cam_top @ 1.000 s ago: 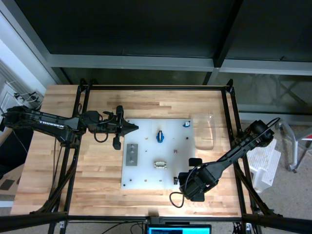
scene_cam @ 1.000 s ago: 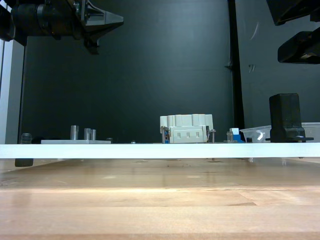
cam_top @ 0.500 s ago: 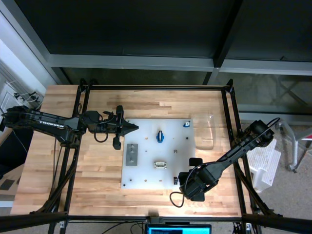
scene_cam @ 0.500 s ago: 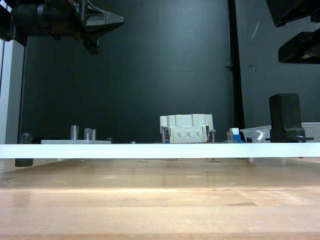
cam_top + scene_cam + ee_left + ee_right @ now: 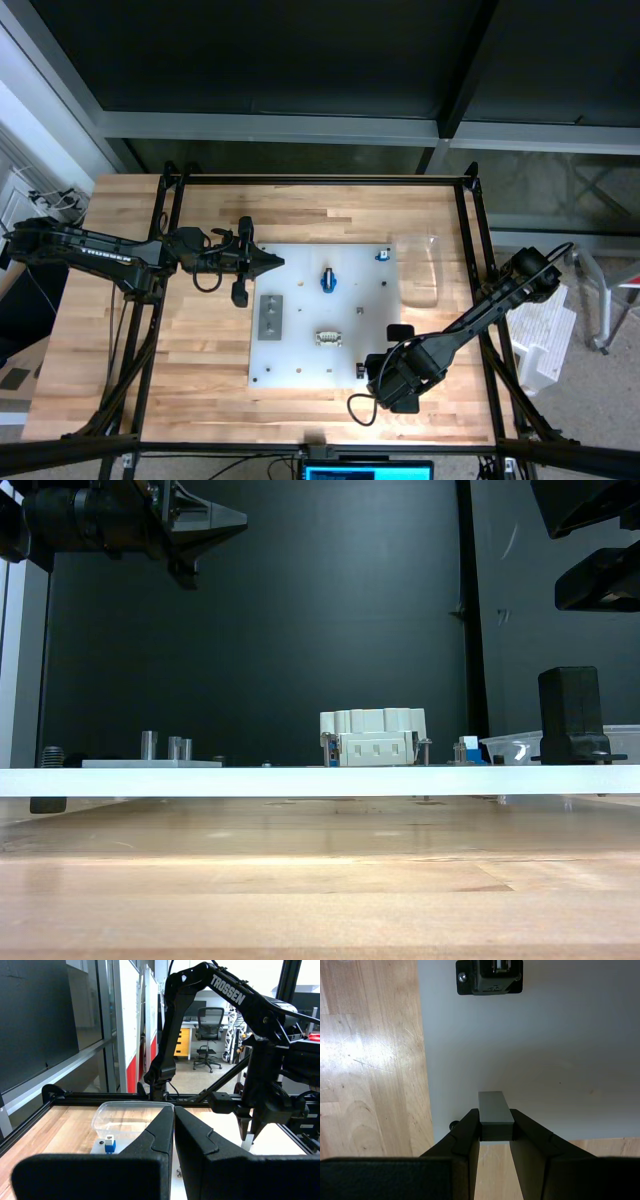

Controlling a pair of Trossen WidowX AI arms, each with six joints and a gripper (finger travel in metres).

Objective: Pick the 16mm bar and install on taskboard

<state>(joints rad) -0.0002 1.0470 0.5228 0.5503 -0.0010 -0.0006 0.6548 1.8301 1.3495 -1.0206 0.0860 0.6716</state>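
16mm bar (image 5: 495, 1109) clamped in right gripper (image 5: 495, 1121) fingers (image 5: 468, 1131) over taskboard (image 5: 550, 1050); left gripper (image 5: 174, 1121) fingers (image 5: 161, 1135) together above its edge

we see the white taskboard (image 5: 300, 345) carrying a grey metal block (image 5: 270, 317), a blue knob (image 5: 328, 280) and a cream connector (image 5: 372, 737), on a table (image 5: 200, 380) of pale striped wood. the black left gripper (image 5: 174, 1120) hangs over its far left corner; the black right gripper (image 5: 495, 1124), near its front right corner, clasps the grey 16mm bar (image 5: 495, 1110).
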